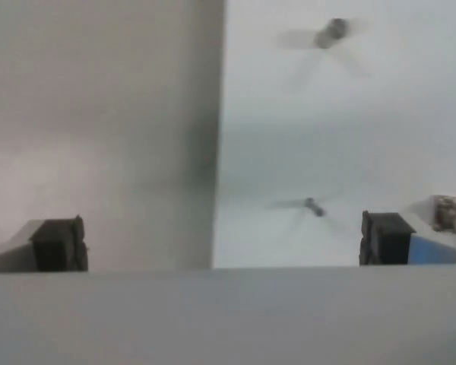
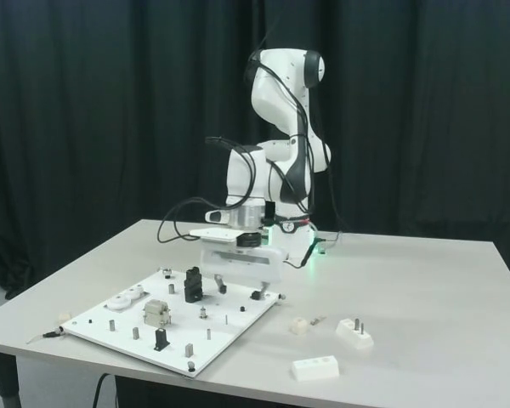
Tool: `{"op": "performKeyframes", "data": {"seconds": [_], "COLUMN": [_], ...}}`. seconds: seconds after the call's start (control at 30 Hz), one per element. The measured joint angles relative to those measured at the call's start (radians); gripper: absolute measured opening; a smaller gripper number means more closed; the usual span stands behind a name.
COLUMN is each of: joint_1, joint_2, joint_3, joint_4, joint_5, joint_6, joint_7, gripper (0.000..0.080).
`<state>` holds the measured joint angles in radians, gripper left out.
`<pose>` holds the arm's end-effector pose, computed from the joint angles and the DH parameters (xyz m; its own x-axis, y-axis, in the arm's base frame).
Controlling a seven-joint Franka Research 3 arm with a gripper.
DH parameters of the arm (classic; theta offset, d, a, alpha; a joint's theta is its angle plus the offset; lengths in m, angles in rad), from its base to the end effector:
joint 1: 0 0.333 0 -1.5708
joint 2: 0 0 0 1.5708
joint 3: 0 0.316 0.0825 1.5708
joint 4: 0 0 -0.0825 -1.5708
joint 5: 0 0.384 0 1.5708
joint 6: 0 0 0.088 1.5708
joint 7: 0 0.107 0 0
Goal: Pick square peg 1.
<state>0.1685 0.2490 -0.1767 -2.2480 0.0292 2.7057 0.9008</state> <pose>0.5630 -0.0050 0.2773 0.5863 -0.7958 0.1515 -0.7821 -0.6048 -0.1499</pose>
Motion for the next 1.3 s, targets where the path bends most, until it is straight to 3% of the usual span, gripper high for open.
{"op": "performKeyframes", "data": {"seconds": [0.4, 0.73, 1.3], "joint_1": [0.003, 0.009, 0.042], "joint_2": [-0.016, -0.021, 0.001], "joint_3": [0.088, 0.17, 0.285], "joint_4": [0.006, 0.021, 0.039], "joint_5": [-0.001, -0.007, -0.095], "joint_6": [-0.002, -0.002, -0.002], "joint_7": [-0.015, 0.063, 0.058], "gripper": [0.08, 0.08, 0.08]}}
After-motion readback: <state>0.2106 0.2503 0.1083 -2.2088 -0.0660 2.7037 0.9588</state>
